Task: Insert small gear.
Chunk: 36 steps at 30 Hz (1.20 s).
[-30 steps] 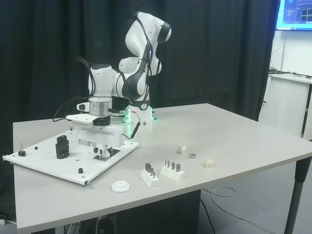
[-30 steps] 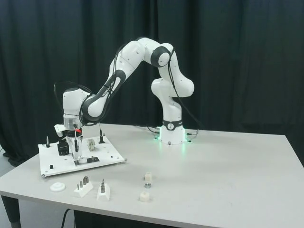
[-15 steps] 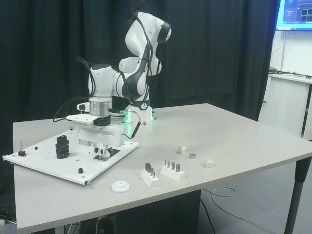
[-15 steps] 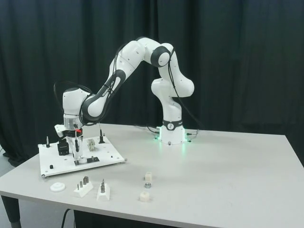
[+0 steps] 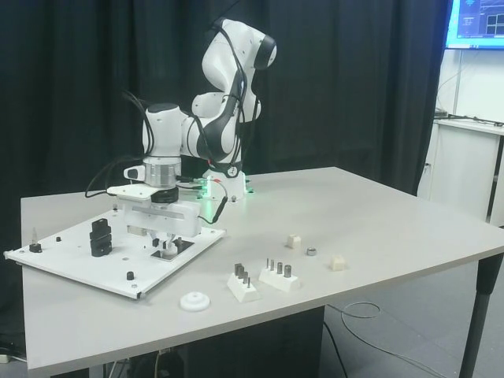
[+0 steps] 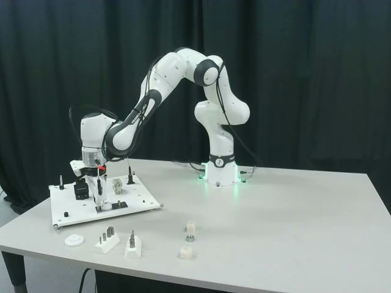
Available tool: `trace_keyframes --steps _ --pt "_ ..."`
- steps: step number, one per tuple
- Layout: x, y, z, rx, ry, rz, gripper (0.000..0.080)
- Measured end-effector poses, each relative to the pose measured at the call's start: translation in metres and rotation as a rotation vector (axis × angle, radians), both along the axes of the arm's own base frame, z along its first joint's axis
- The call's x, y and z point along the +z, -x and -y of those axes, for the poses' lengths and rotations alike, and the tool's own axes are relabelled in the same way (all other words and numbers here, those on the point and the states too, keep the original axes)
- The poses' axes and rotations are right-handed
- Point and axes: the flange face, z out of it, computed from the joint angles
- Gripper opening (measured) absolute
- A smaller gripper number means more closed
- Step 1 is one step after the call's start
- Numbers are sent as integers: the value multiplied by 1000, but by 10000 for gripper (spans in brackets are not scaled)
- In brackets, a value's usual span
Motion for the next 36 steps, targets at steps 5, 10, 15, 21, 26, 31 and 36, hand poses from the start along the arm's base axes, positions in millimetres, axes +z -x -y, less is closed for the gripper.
trace_keyframes --steps 5,10,15,21,26,31,36 --pt "0 0 0 0 0 0 196" --pt "0 0 0 0 1 1 196" --pt "0 0 0 1 3 1 196" --pt "-2 -1 0 2 6 1 196" --pt "-4 -1 0 1 7 1 196" --pt "-4 -1 0 -2 7 3 196" --pt "-4 -1 0 -2 6 3 196"
